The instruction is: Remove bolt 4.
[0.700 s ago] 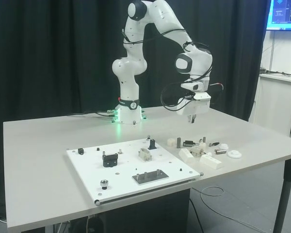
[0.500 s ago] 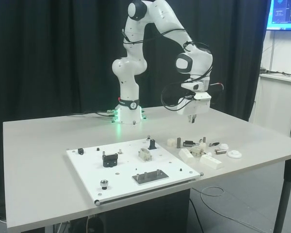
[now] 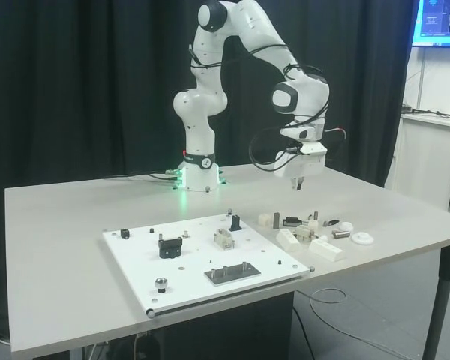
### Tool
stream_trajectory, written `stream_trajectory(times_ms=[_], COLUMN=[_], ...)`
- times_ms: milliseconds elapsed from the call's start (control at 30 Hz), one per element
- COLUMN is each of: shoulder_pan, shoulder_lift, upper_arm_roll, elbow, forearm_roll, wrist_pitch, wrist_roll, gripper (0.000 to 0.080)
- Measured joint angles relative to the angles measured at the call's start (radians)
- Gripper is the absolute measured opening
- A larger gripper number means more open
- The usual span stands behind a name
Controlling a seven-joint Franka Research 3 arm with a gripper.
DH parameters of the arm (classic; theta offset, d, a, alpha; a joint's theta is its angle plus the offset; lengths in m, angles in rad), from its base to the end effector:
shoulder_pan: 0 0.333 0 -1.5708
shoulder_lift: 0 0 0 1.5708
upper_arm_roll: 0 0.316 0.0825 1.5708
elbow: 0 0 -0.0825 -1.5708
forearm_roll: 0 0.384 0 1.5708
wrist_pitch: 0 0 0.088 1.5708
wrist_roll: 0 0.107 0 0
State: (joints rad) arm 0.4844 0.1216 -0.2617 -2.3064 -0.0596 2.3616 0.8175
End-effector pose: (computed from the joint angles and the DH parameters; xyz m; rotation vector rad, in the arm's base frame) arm 0.5024 0.1126 0.2899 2.9331 -0.8279 -0.0287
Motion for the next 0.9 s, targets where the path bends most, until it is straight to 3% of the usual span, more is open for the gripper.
stream_trajectory(times_ms=[833, 867, 900], shoulder_pan=[-0.002, -0.002, -0.003], shoulder_lift=[0.002, 0.002, 0.002], upper_arm_roll=[0.000, 0.000, 0.000], elbow=[0.019, 0.020, 0.020], forearm_roll=[-0.008, -0.008, -0.008], wrist_pitch=[-0.016, -0.017, -0.018], wrist_roll=[-0.001, -0.001, -0.001], gripper=[0.0001, 0.0232, 0.0232])
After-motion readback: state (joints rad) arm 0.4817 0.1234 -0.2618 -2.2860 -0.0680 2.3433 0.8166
